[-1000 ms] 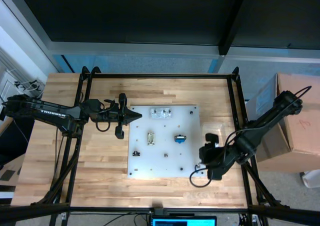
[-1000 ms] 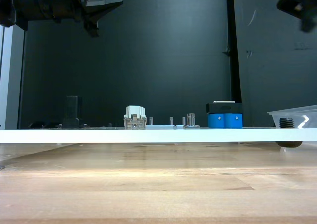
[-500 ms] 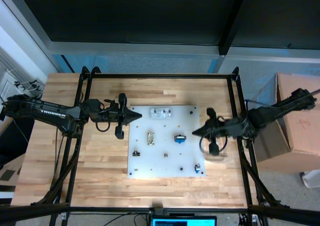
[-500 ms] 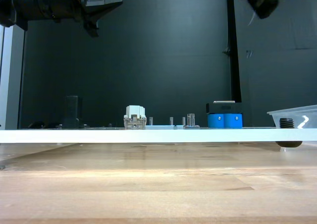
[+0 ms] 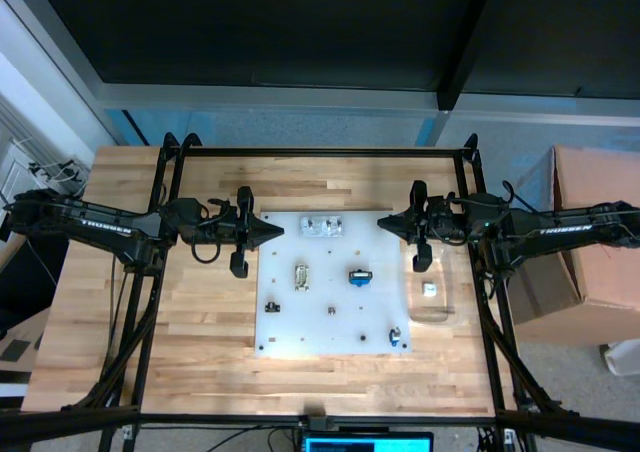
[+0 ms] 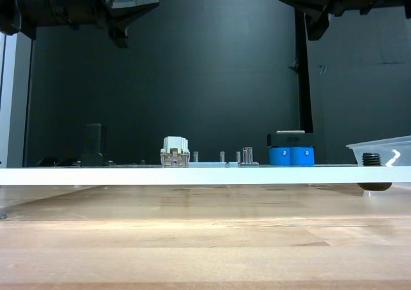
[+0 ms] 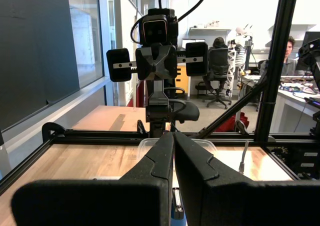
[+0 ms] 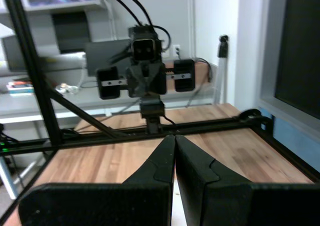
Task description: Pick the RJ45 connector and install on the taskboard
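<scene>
— Looking at the white board (image 5: 300, 322), where are the grippers?
— Our left gripper (image 5: 279, 231) hangs over its far left edge, our right gripper (image 5: 382, 222) over its far right edge, both clenched on nothing. Whether the connector sits in the jack (image 5: 396, 338) at its near right corner, we cannot tell.

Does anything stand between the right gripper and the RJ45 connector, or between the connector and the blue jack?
Nothing visible blocks the jack at the near right corner of the board. The right gripper hangs shut and empty above its far right, the left gripper shut over its left edge. I cannot tell where the connector lies.
</scene>
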